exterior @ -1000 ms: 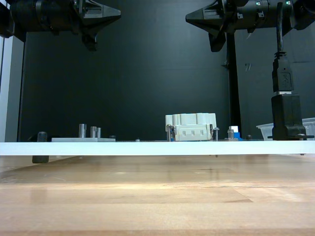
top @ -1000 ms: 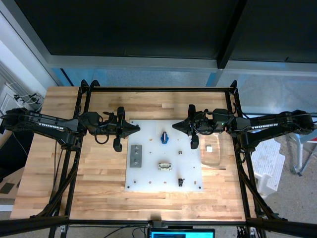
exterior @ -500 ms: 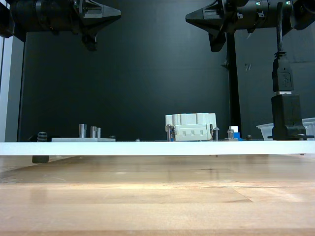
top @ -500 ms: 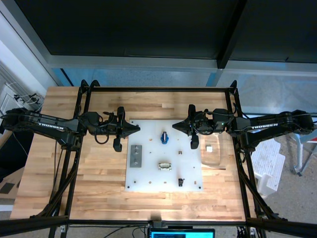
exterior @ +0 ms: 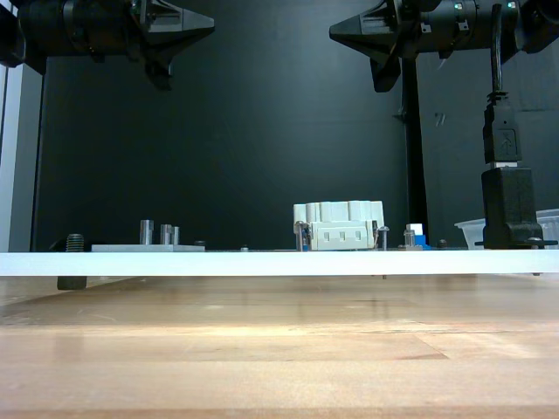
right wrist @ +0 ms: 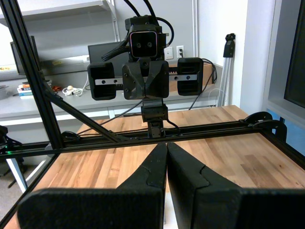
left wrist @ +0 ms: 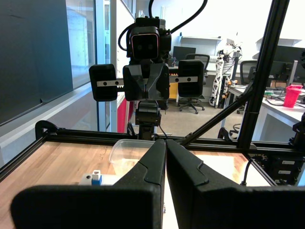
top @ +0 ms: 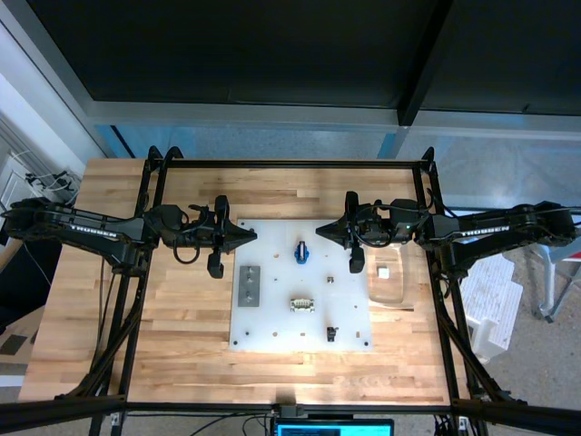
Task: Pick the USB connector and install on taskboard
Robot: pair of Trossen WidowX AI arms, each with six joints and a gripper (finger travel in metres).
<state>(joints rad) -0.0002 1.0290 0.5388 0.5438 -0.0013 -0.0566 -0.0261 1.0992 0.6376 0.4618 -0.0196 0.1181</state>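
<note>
The USB connector (exterior: 505, 140) is a black plug with its cable running straight up. It stands upright in the tiny black socket (exterior: 511, 209) near the front right of the white taskboard (top: 272, 318), and from above it shows as a small black shape (top: 332, 333). My left gripper (top: 254, 234) hovers shut above the board's back left corner, holding nothing. My right gripper (top: 318, 232) hovers shut above the back of the board, facing the left one, also empty. Both hang high over the table (exterior: 212, 24) (exterior: 332, 33). Each wrist view shows its fingers pressed together (left wrist: 166, 141) (right wrist: 166, 143).
The board also carries a blue fitting (top: 301, 252), a grey rectangular block (top: 248, 284) and a pale multi-pin socket (top: 302, 304). A clear plastic tray (top: 388, 292) with a small white piece (top: 384, 271) sits just right of the board. A black frame (top: 290, 164) rings the wooden table.
</note>
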